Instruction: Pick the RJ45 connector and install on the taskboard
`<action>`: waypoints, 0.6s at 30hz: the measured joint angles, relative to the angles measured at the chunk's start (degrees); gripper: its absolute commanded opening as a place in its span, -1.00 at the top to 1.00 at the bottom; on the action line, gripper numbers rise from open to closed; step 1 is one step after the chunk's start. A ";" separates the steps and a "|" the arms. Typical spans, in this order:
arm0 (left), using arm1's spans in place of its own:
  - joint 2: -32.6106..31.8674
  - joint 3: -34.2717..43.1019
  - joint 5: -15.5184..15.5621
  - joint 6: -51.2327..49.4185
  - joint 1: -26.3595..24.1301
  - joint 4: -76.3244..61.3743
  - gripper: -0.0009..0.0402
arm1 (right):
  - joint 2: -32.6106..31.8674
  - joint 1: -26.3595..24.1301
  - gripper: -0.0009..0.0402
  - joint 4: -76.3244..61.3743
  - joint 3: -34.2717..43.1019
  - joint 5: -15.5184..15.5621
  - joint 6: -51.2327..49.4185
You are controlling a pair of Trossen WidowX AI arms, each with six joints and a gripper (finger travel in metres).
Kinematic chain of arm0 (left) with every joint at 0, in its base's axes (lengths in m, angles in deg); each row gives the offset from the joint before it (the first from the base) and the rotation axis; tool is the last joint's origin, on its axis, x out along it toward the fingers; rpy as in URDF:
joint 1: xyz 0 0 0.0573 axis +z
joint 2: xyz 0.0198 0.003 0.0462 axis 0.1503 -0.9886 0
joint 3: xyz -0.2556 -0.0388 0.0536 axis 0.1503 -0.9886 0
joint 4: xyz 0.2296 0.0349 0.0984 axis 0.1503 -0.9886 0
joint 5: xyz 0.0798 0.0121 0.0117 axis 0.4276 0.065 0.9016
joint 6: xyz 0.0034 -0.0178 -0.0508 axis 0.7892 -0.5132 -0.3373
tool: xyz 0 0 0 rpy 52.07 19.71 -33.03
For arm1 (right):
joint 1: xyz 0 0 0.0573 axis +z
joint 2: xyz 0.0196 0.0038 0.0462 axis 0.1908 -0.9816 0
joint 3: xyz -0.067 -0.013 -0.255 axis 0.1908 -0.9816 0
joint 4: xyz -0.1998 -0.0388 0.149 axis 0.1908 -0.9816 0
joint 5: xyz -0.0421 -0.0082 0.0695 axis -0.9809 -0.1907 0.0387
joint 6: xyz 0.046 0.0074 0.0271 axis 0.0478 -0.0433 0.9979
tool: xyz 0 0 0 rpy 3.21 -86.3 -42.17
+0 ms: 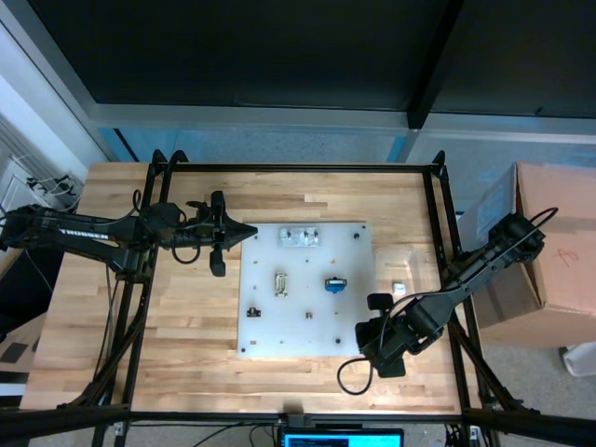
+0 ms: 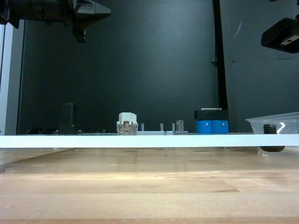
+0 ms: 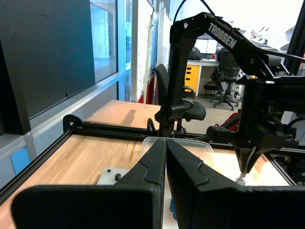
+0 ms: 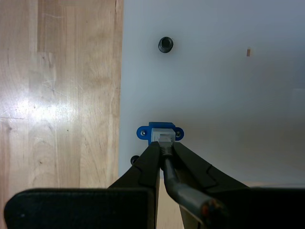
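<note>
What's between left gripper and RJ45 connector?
High view: white task board, blue socket. Left gripper by its far-left corner; right gripper holds pale RJ45 connector by its near-right corner.

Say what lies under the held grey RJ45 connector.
The right gripper holds the grey RJ45 connector above a blue socket block on the white taskboard; the connector hides the socket's opening. The left gripper, shut, hangs over the board's left edge.

Pale RJ45 connector, held in right end effector, over blue seat
</note>
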 measured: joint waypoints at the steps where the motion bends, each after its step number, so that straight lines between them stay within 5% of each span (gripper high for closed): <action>1: 0.00 -0.02 0.02 0.00 0.00 0.02 0.96 | 0.00 0.00 0.96 0.17 -0.11 0.00 -0.04; 18: 0.00 0.00 0.02 0.00 0.00 0.00 0.96 | 0.50 -0.04 0.96 4.48 -4.66 0.39 -0.22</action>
